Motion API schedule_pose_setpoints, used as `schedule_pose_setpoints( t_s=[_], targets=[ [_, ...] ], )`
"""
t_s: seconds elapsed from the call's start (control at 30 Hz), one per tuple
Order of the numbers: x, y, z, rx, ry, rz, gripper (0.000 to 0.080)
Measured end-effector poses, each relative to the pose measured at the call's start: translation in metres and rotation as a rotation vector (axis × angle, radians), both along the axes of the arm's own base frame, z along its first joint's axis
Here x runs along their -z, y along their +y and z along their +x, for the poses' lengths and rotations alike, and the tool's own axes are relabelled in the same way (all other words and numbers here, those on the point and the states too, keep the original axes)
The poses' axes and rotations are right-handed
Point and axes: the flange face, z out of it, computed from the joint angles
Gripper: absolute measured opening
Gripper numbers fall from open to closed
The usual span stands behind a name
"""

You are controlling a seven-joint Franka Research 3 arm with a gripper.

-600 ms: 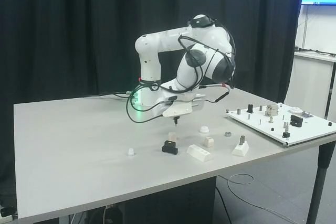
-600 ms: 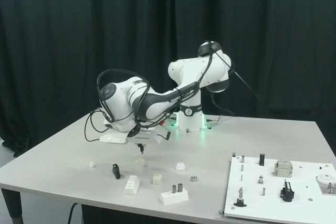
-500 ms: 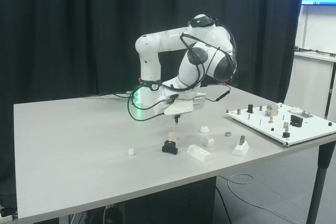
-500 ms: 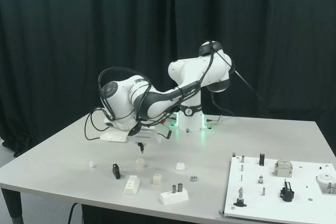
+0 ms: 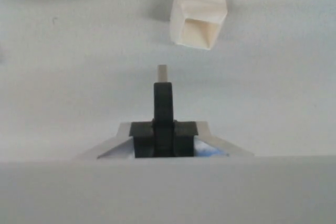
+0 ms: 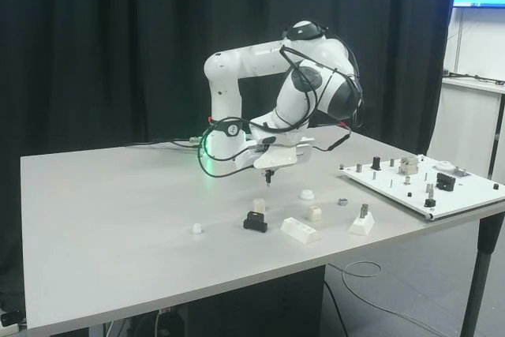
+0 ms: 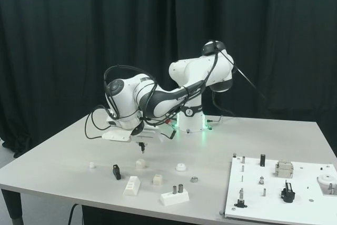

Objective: Insert USB.

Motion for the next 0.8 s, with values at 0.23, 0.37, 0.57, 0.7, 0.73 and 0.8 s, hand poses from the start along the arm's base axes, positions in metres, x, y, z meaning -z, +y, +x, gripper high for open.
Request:
schedule_pose_setpoints(
  t_s=[0.23, 0.37, 0.57, 0.7, 0.73, 0.8],
  targets=[
    [0.0000, 0.0011, 0.0004, -0.008, -0.007, -0.010, 0.0072],
    [-0.0001, 0.0011, 0.0000, -0.011, -0.007, -0.013, 0.0072],
    [-0.0005, 0.0013, -0.0005, -0.017, -0.011, -0.016, 0.0072],
    [-0.0018, 0.0022, -0.0006, -0.026, -0.014, -0.016, 0.0072],
    [-0.0023, 0.0027, -0.0007, -0.029, -0.015, -0.015, 0.0072],
    [-0.0031, 0.0040, -0.0007, -0.036, -0.016, -0.014, 0.0072]
  ],
)
